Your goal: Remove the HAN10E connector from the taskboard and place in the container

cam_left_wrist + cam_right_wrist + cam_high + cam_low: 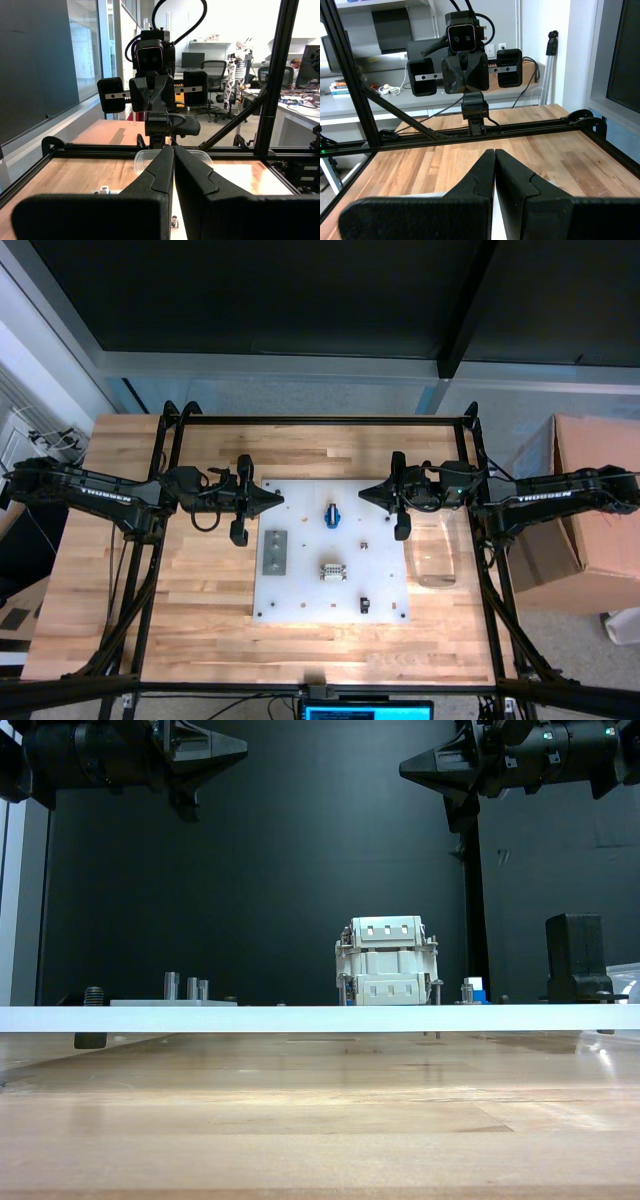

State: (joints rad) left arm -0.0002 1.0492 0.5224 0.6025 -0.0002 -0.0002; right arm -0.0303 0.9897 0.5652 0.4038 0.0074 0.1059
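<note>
The grey-white HAN10E connector (333, 571) (387, 963) stands upright in its seat on the white taskboard (300, 590), near the board's middle. My left gripper (281, 498) (243, 753) (173, 148) hovers high over the board's left edge, shut and empty. My right gripper (362, 492) (403, 766) (495, 151) hovers high over the board's upper right, also shut and empty. Both point inward at each other, well above and behind the connector. The clear container (435, 550) lies on the table right of the board, under the right arm.
On the board are a grey metal block (275, 551) at the left, a blue part (332, 514) at the back, and a small black part (365, 604) (575, 958) near the front right. A black frame (320, 421) rings the table. A cardboard box (590, 540) stands off the right side.
</note>
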